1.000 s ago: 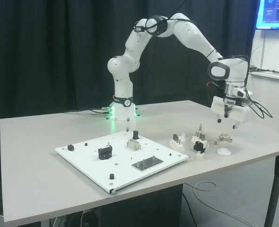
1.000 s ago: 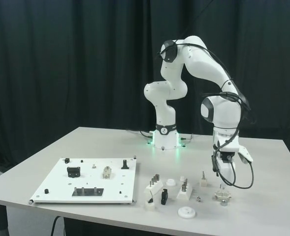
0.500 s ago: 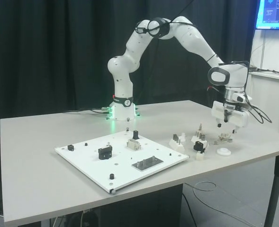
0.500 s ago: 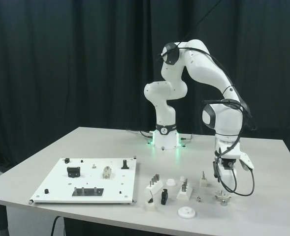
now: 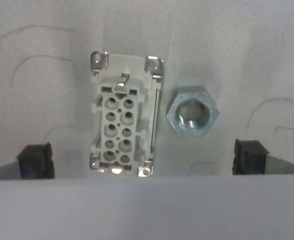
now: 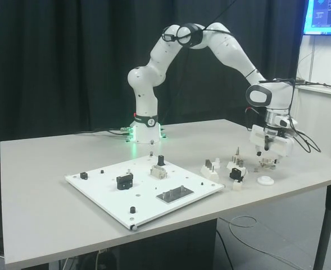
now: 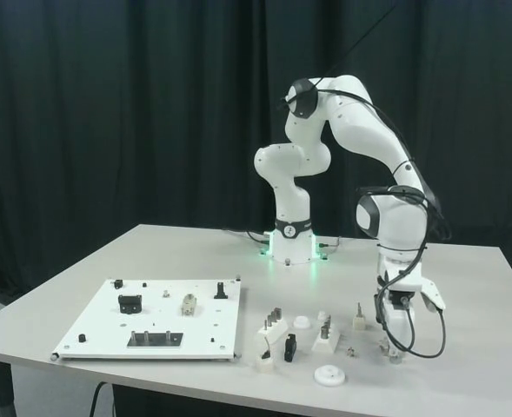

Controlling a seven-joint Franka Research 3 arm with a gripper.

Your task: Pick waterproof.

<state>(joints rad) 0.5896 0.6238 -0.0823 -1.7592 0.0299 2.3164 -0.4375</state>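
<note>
wrist view: one waterproof connector (image 5: 124, 127), pale grey block with ten pin holes and four metal corner tabs, lies flat on the desk (image 5: 47, 60); one metal hex nut (image 5: 192, 111) just beside it, not touching
jaws: gripper (image 5: 139, 160) spread wide, two black fingertips (image 5: 36, 161), one either side; connector and nut both sit in the gap, neither touched
near edge, second room view: one white round disc (image 7: 329, 375) close to the desk's front edge; one white board (image 7: 151, 328) with small black and metal parts at the front left, its corner near the edge
middle: about four small white fixture blocks (image 7: 271, 328) with pins, between board and gripper (image 7: 393, 346); exact count hard to tell
task thing, room views: connector (image 6: 266, 163) under the gripper (image 6: 269, 153), on the desk's right part, mostly hidden by it
open room: bare desk (image 7: 473, 347) to the right of the gripper and behind it; bare strip left of the board
far: one white arm (image 7: 360, 130), base (image 7: 292, 246) with green light bolted near the back edge; black curtain behind
</note>
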